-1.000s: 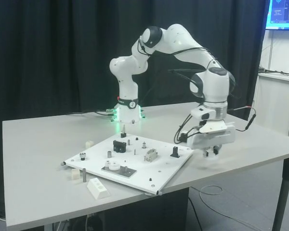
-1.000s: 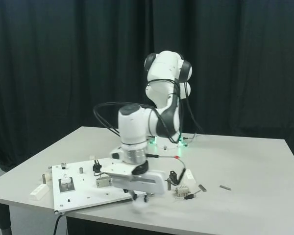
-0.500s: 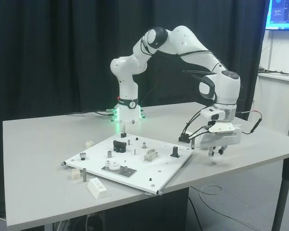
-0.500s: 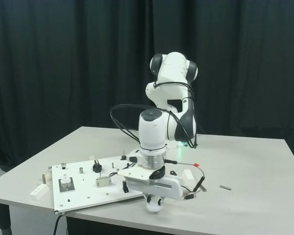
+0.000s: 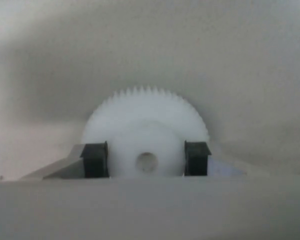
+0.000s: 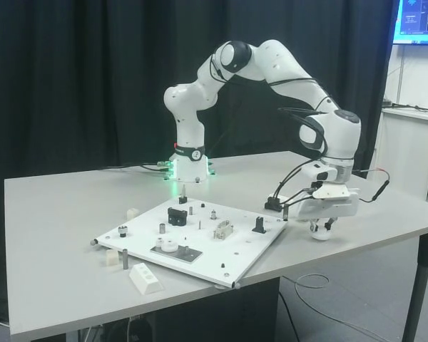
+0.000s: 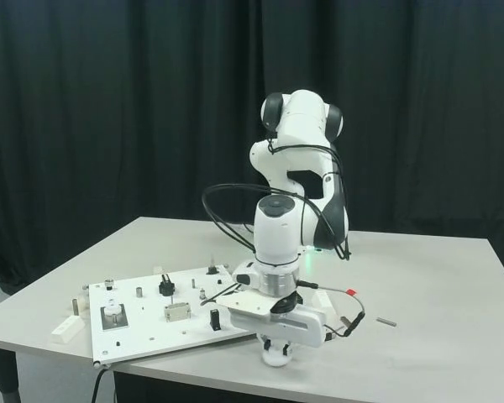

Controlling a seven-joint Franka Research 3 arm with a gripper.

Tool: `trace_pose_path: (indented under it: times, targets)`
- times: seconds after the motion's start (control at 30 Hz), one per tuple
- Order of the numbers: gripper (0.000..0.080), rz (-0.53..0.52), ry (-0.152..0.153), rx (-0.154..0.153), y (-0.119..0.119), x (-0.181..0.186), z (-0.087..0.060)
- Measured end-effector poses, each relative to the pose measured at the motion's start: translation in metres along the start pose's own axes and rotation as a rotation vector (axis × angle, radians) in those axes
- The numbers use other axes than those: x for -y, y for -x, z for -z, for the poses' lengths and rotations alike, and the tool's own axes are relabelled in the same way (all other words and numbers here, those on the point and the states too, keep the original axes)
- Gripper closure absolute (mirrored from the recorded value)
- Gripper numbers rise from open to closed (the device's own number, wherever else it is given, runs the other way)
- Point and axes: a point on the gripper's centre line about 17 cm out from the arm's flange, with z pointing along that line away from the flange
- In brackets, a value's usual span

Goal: Place large gear.

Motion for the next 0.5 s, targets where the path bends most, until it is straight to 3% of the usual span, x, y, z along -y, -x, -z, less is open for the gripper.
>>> trace_pose_path:
  times: [0.3,0.33,0.5]
  targets:
    - [0.0476,-0.003,0.023,-0.004,0.003,0.006,0.003]
    - [0.0272,-0.004,0.026,-0.004,0.003,0.006,0.004]
    - [0.0272,-0.007,0.042,-0.009,0.005,0.007,0.016]
